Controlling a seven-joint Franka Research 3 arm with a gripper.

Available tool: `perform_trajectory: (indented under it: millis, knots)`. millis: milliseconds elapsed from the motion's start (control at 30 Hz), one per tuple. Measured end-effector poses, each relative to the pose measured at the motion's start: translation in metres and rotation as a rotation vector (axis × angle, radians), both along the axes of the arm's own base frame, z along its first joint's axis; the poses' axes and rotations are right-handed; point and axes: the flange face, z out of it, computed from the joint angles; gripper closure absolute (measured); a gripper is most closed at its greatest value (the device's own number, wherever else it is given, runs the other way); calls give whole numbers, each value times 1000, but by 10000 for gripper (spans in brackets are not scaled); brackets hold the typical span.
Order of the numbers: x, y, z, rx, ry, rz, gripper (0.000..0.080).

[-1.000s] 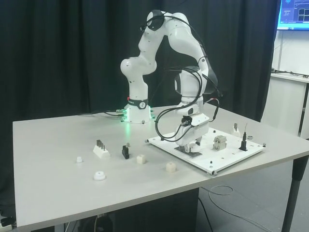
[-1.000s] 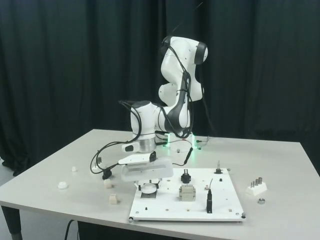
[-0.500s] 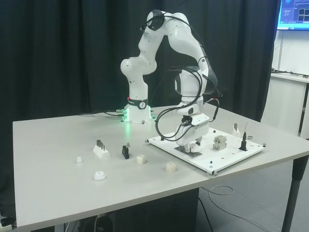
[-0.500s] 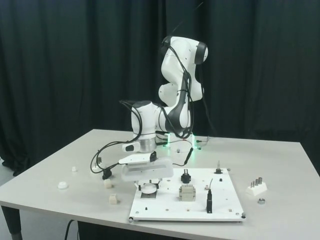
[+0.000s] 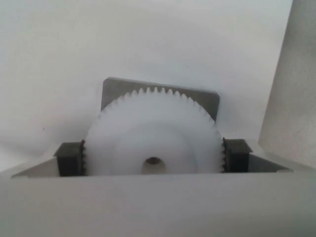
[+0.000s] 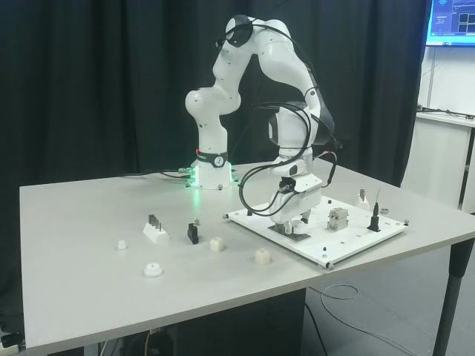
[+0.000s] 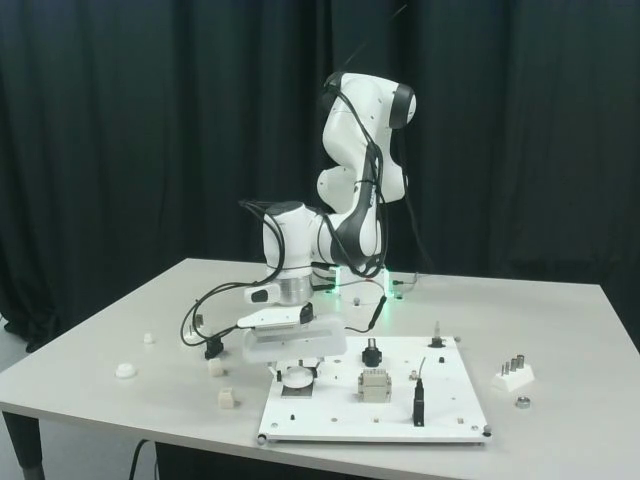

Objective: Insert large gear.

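Large white toothed plastic gear (image 5: 153,136) sits centre frame in the wrist view, clamped edge-on between the two dark grey fingers (image 5: 69,158), one pad on each side of its rim, teeth touching both pads. Hub bore visible low in the middle of the gear. Behind it, a grey square metal plate (image 5: 114,89) shows past the gear's upper edge; can't tell whether the gear is seated on it or just above.

Second room view: gear (image 7: 296,376) is lower centre of frame, under the gripper (image 7: 297,366), over the grey plate on the near-left part of the white flat assembly board (image 7: 450,415). First room view: gripper (image 6: 294,224) is down low at the board (image 6: 356,241), right of centre; gear itself not clear there.

White robot arm (image 7: 345,200) folds from its base at the back of the grey desk (image 7: 560,330), green light at the base.

Also on the board, second room view: small grey boxy block (image 7: 374,385), black round knob part (image 7: 373,353), black upright post with thin wire (image 7: 419,408).

Off the board on the desk, left of frame: small white round gear (image 7: 125,370), two small white cube-like blocks (image 7: 227,398), black small clip part (image 7: 212,349). Right of frame: white holder with grey pegs (image 7: 513,372).
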Motion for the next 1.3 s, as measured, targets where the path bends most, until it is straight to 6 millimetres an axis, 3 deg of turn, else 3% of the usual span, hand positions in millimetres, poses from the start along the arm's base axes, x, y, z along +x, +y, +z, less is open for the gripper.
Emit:
perform_trajectory:
  millis: [1300]
  knots:
    - [-1, 1, -2, -4, -1, 19, 209]
